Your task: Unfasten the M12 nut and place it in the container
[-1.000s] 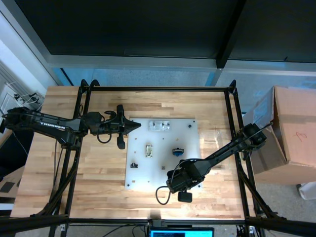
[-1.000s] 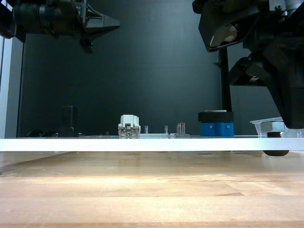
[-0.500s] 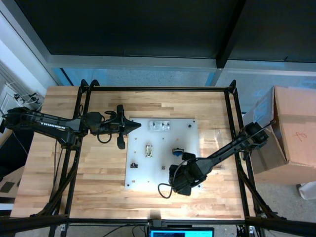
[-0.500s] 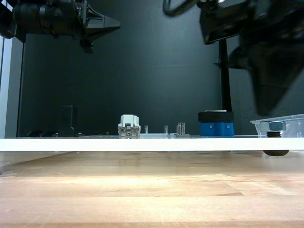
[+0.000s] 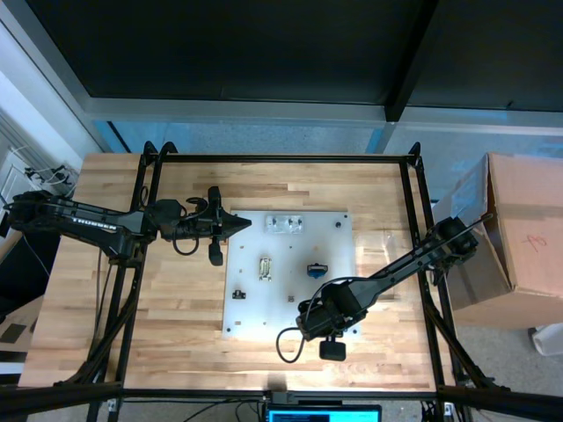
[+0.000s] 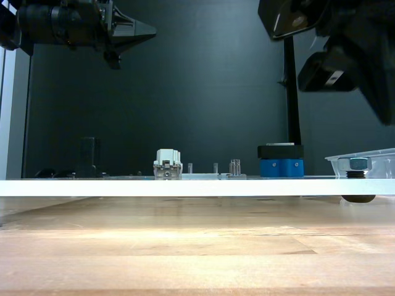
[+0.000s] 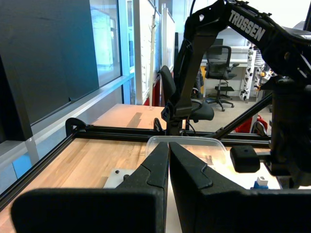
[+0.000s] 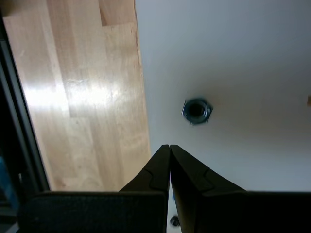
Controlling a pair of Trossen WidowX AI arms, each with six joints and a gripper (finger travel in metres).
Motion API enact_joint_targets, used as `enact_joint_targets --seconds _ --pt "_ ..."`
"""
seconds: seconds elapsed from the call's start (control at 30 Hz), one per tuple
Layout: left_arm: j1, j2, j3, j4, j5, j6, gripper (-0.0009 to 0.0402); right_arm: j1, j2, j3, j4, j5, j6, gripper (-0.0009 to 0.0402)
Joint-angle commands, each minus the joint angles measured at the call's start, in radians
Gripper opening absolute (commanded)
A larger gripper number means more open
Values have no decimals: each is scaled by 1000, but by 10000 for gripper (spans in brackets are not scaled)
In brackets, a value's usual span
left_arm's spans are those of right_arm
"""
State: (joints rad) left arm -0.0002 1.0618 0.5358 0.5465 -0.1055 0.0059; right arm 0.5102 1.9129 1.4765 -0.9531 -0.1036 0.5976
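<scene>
The silver M12 nut [image 6: 352, 164] sits on its black stud [image 6: 353, 175], whose ribs show just under it, near the board's near right edge. In the right wrist view the nut [image 8: 197, 111] lies free on the white board [image 8: 243, 63], apart from my right gripper [image 8: 169, 146]. That gripper is shut on nothing. It hangs over the stud's spot [image 5: 327, 323] and hides the nut in the high view. My left gripper [image 5: 244, 224] is shut and empty, held high over the board's far left edge [image 6: 152, 28].
The clear container [image 7: 187, 144] stands on the table to the right of the board; its wall [image 6: 370, 161] shows behind the stud. A blue and black block [image 6: 281, 161] and a white connector [image 6: 167, 165] stand on the board.
My right gripper has lifted off the nut and turned at the wrist. The nut was hidden behind it a second ago. It now shows on its stud and has not moved. The left arm is still.
</scene>
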Motion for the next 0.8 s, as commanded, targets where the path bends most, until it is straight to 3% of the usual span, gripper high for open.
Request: enact_joint_targets --seconds 0.03,0.23,0.43,0.47,0.53,0.63,0.8 --pt "0 0 0 1 0 0 0 -2 17 -21 40 -2 -31 0" --pt "0 0 0 1 0 0 0 -4 42 -43 96 2 -43 0" --pt "0 0 0 1 0 0 0 -5 39 -45 85 42 -45 0" --pt "0 0 0 1 0 0 0 -6 39 -44 68 74 -38 0" --pt "0 0 0 0 0 0 0 -6 32 -37 -10 219 28 0" --pt "0 0 0 2 0 0 0 -6 20 -22 -98 328 60 0" --pt "0 0 0 0 0 0 0 -6 11 -14 -105 316 104 0"
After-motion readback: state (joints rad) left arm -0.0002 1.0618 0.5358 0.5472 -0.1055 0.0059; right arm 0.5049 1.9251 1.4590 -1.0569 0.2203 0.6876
